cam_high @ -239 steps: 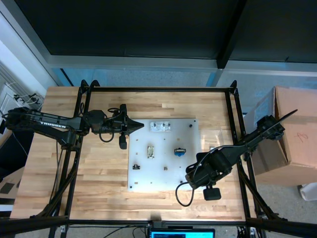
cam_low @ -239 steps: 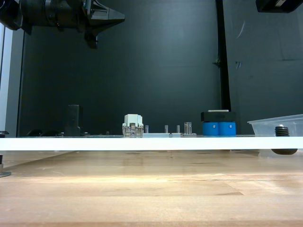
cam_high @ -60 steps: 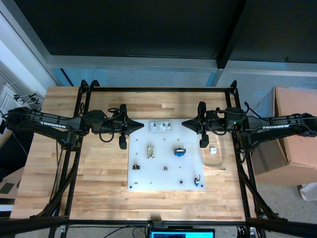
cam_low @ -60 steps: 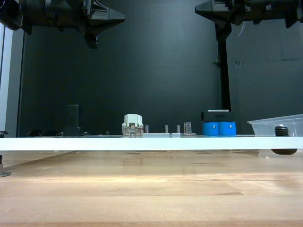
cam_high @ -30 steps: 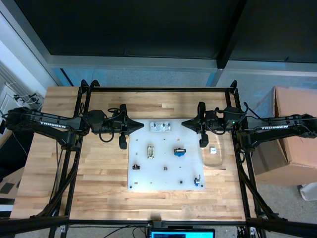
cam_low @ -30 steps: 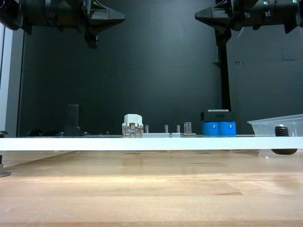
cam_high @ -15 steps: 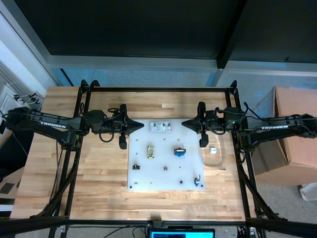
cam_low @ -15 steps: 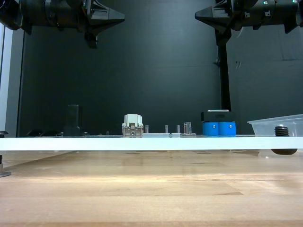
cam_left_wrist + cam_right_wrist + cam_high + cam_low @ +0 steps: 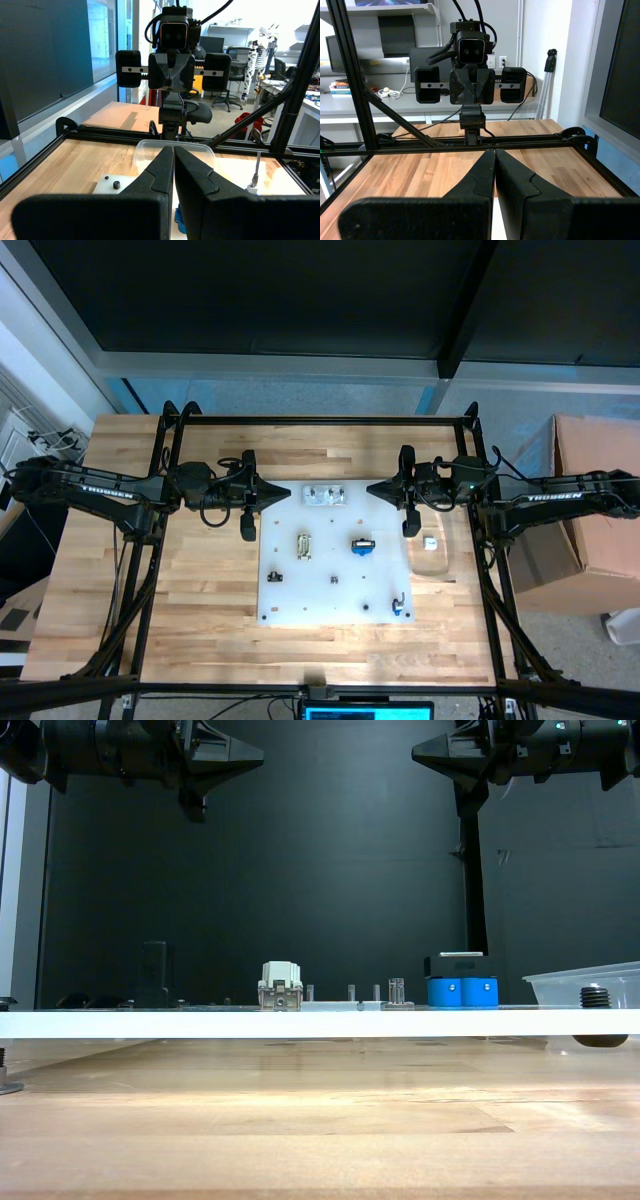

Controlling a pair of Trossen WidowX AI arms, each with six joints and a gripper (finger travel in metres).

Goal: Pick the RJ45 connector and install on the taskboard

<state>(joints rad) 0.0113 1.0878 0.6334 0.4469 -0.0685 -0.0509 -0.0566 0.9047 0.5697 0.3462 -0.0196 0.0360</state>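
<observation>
Left gripper (image 9: 287, 493) hangs over the far left corner of the white board (image 9: 290, 590), fingers pressed together on nothing. Right gripper (image 9: 370, 490) hangs over the far right part, likewise pinched closed and empty. RJ45 connector (image 9: 396, 599) shows as a grey piece on the blue jack (image 9: 399, 610) at the board's near right corner, depth unclear. It lies nearward of the right gripper, well apart, and the right arm is nearer.

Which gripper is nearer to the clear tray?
Right. The right gripper hangs beside the clear tray; the left gripper hangs across the white board from it.
</observation>
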